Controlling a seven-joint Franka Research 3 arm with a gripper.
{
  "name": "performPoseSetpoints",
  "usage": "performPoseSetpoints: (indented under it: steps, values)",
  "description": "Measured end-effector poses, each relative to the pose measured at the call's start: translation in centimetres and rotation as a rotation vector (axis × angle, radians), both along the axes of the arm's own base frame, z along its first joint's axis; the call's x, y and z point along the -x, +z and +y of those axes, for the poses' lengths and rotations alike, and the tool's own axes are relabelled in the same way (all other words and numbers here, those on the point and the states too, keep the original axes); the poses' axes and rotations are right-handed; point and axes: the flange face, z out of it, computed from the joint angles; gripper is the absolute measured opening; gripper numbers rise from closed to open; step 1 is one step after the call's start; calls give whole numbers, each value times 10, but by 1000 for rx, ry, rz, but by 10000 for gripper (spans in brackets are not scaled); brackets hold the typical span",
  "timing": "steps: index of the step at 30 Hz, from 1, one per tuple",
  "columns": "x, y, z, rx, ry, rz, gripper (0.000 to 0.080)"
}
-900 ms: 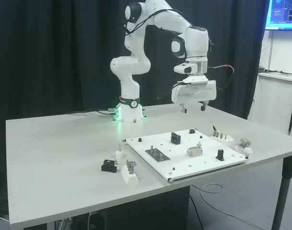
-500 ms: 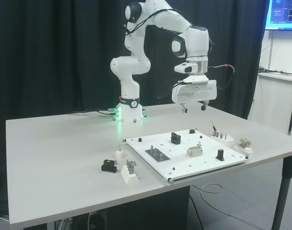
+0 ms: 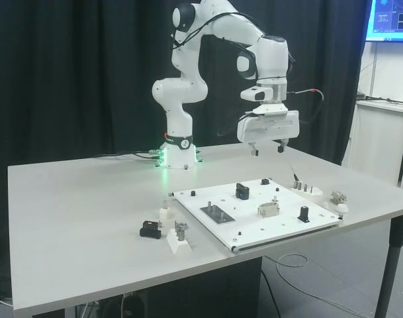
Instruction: Pick USB.
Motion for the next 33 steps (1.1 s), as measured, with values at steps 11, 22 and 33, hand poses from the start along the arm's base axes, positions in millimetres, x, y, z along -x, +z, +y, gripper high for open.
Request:
performPoseSetpoints:
  steps: [11,22,33]
  values:
    - [0,1,0,0,-1,-1,802]
    - [0,1,-2,1,-3,-1,802]
    - [-1,2,-2,-1,-64,-4,802]
